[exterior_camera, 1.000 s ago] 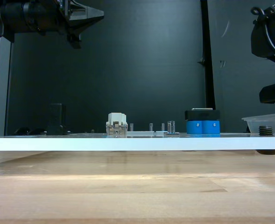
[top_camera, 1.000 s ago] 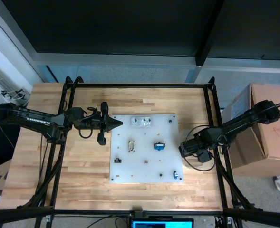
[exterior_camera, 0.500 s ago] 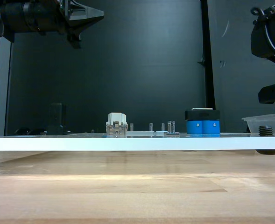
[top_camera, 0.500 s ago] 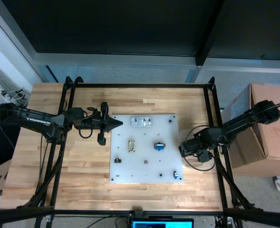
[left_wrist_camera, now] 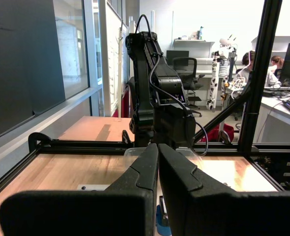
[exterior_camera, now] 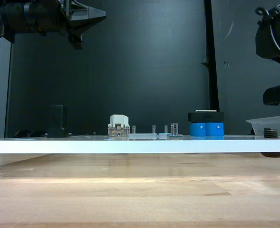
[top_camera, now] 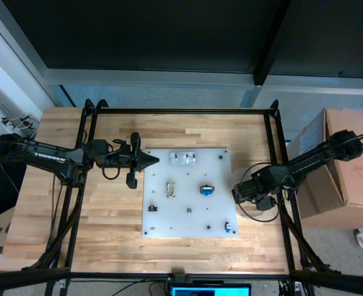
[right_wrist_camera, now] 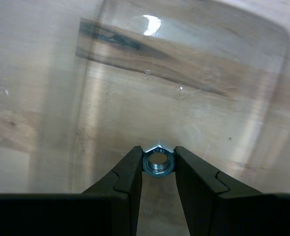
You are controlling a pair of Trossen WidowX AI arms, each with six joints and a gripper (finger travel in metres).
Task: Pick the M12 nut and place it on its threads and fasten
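The M12 nut [right_wrist_camera: 158, 162] sits hole-up between the two fingertips of the right tool [right_wrist_camera: 158, 158]. Each black finger presses a flank of it, so we read the tool as clamped on the nut. The nut lies low over the floor of the clear tray [right_wrist_camera: 263, 98]; we cannot tell whether it rests on the floor or is just off it.

Over the last second we see almost no change. In the high and low views the right arm stays where it was, over the tray just off the right edge of the white board [top_camera: 169, 222], and the left arm has not moved either. From this we judge that the grasp is only just made and the lift has not begun.

The stud [exterior_camera: 271, 133] shows its bare black ribs in the low view, in front of the tray wall, with nothing on top. The nut is therefore apart from its threads. It has yet to be raised out of the tray, carried to the stud, set down and turned.

The left tool [left_wrist_camera: 158, 162] has its fingers together on nothing. It hangs high above the bench [top_camera: 107, 234] at the board's far left edge, well away from the nut.
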